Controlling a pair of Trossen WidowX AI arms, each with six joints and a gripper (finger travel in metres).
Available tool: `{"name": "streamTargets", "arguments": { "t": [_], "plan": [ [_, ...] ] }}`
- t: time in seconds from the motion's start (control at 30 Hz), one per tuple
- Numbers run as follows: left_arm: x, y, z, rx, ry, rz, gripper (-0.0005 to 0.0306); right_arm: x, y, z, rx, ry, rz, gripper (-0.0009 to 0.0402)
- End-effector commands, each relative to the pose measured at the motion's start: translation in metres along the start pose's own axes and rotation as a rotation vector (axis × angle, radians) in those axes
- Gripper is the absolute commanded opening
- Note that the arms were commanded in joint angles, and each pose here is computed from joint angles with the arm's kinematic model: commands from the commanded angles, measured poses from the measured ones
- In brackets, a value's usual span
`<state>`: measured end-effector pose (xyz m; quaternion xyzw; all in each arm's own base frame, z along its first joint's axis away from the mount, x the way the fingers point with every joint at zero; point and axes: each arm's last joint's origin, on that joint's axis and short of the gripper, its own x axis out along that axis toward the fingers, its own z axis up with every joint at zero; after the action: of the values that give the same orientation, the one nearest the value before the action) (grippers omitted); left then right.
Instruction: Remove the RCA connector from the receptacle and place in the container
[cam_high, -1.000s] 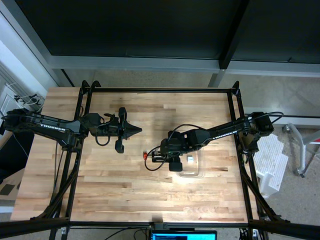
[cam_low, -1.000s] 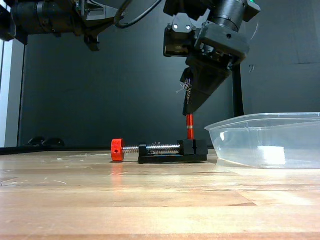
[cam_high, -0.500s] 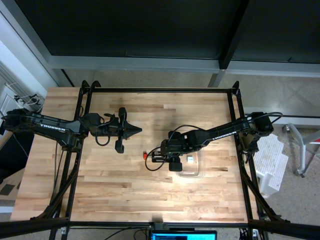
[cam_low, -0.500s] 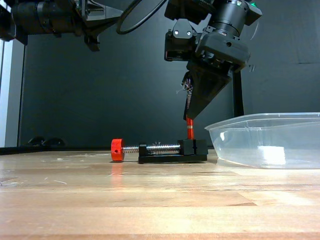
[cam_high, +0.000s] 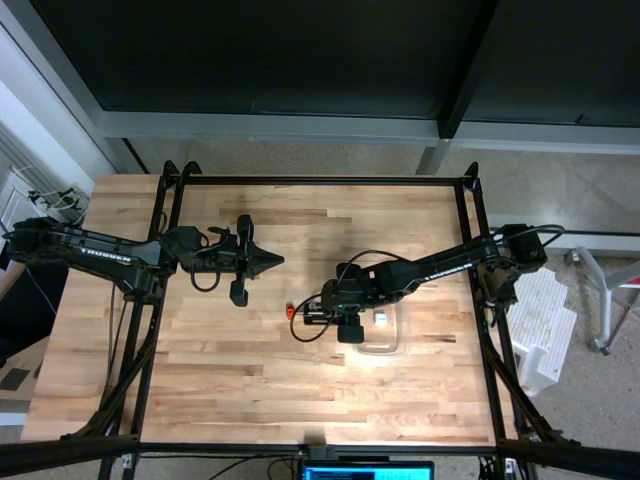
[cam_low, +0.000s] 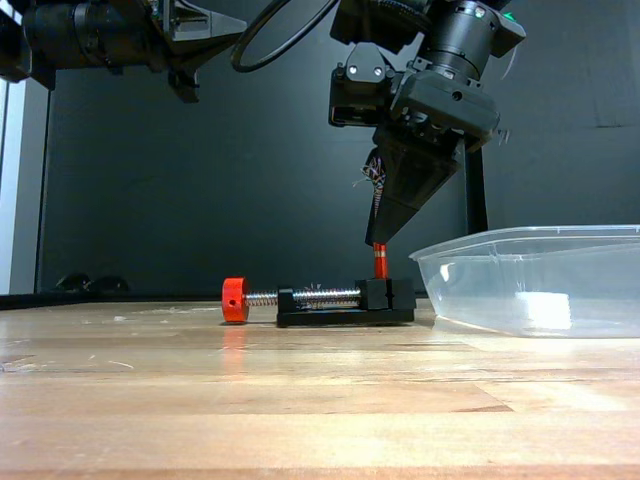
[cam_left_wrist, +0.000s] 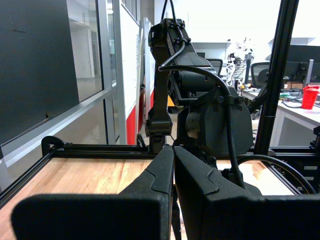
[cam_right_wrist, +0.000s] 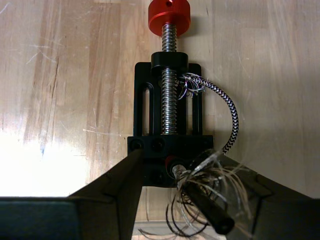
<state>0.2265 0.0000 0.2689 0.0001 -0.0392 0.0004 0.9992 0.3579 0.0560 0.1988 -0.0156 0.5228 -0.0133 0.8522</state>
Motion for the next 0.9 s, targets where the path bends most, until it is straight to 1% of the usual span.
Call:
{"name": "streamTargets", "arguments": {
  "t": [0.03, 0.3, 0.5, 0.73, 0.9],
  "plan": [
    [0.0001, 0.0001, 0.0000, 0.000, 0.000, 0.000, 0.0000, 0.0002, 0.0000, -0.0003, -0.002, 0.001, 0.000, 0.0128],
    [0.0001, 0.0000, 0.0000, 0.000, 0.000, 0.000, 0.0000, 0.0023, -0.0003, -0.0034, -0.002, 0.012, -0.002, 0.0067],
    [0.0001, 0.0000, 0.0000, 0.000, 0.000, 0.000, 0.0000, 0.0023, -0.0003, -0.0029, -0.001, 0.007, -0.002, 0.0031],
    [0.0001, 0.0000, 0.0000, 0.000, 0.000, 0.000, 0.0000, 0.0023, -0.0002, -0.0024, 0.000, 0.002, -0.001, 0.0006],
    [0.0001, 0.0001, 0.0000, 0.000, 0.000, 0.000, 0.0000, 0.0021, -0.0002, -0.0024, 0.000, 0.001, -0.001, 0.0001]
  ]
}}
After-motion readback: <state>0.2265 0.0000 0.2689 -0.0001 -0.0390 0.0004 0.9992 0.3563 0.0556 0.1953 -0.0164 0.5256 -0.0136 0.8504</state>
